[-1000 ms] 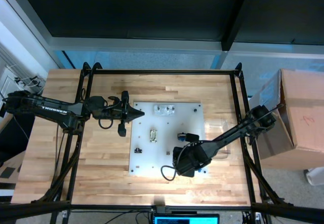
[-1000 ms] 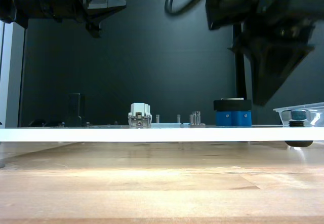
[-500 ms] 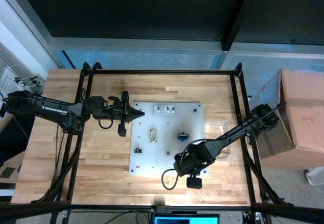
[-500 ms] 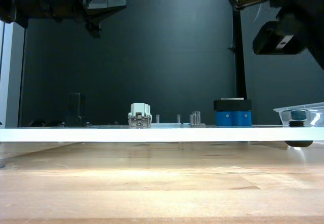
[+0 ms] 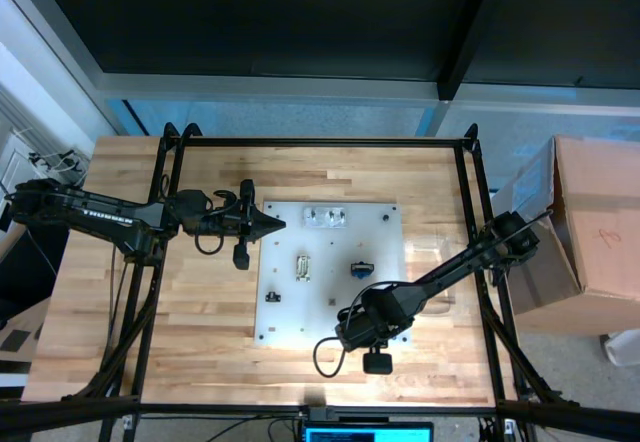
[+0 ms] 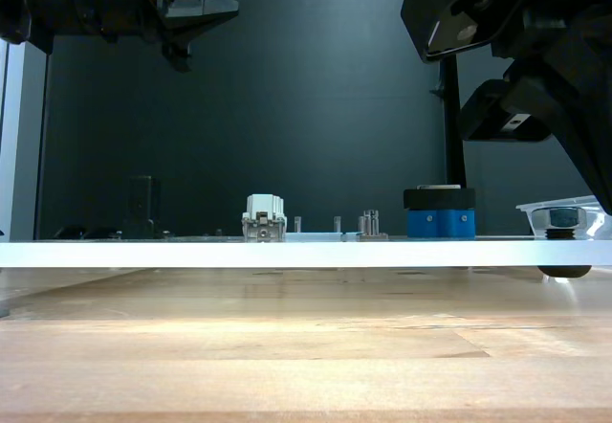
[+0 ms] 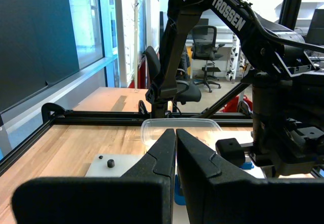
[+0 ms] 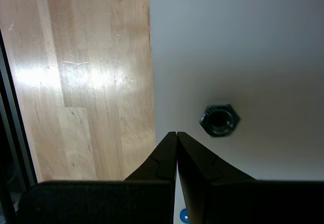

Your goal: Unfasten the M12 nut and place it in the container

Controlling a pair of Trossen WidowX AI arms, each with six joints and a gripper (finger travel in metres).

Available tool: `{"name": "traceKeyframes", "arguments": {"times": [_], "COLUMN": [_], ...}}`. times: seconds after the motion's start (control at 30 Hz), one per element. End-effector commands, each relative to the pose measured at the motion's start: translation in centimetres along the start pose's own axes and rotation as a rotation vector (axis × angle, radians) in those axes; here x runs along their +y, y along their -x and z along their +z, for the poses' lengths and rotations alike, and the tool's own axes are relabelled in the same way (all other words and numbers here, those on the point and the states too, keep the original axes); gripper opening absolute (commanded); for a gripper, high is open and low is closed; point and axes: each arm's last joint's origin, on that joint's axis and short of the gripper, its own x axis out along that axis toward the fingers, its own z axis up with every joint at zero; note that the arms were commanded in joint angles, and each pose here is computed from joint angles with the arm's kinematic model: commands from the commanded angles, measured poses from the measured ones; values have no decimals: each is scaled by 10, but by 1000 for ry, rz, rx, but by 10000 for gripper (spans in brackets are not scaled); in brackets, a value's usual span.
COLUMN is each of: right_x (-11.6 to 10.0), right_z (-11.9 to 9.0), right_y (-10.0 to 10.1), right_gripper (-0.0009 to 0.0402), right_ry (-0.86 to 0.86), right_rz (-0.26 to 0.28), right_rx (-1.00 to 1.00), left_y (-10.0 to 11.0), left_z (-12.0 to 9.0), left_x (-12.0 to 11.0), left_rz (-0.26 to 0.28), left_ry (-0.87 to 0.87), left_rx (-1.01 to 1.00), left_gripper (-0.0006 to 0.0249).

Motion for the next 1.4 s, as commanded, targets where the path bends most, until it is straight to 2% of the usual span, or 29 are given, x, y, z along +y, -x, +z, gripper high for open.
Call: {"name": "traceKeyframes", "arguments": {"times": [0.03,0.27,0.63,0.67,0.73,0.77,0.8,0.97,1.13,1.4], "right_x": [-1,-4,-5,-6,-12,-14,-14,-13,-10,2], "right_z": [1,1,-1,-1,-3,-5,-5,-7,-7,-2], "right_y": [-3,-2,-1,0,3,6,8,14,19,36], "right_gripper": [0,0,0,0,0,0,0,0,0,0], "right_ry": [11,4,12,8,-62,-86,-85,-87,-92,-87], "right_rz": [-15,-92,-107,-143,-292,-343,-362,-344,-288,-104], "right_rx": [-2,-30,-24,-32,-82,-102,-109,-109,-89,-44], "left_y": [0,0,0,0,0,0,0,0,0,0], "left_z": [0,0,0,0,0,0,0,0,0,0], "left_x": [0,0,0,0,0,0,0,0,0,0], "left_rz": [0,0,0,0,0,0,0,0,0,0], "left_ry": [0,0,0,0,0,0,0,0,0,0], "left_rx": [0,0,0,0,0,0,0,0,-1,1], "left_gripper": [0,0,0,0,0,0,0,0,0,0]}}
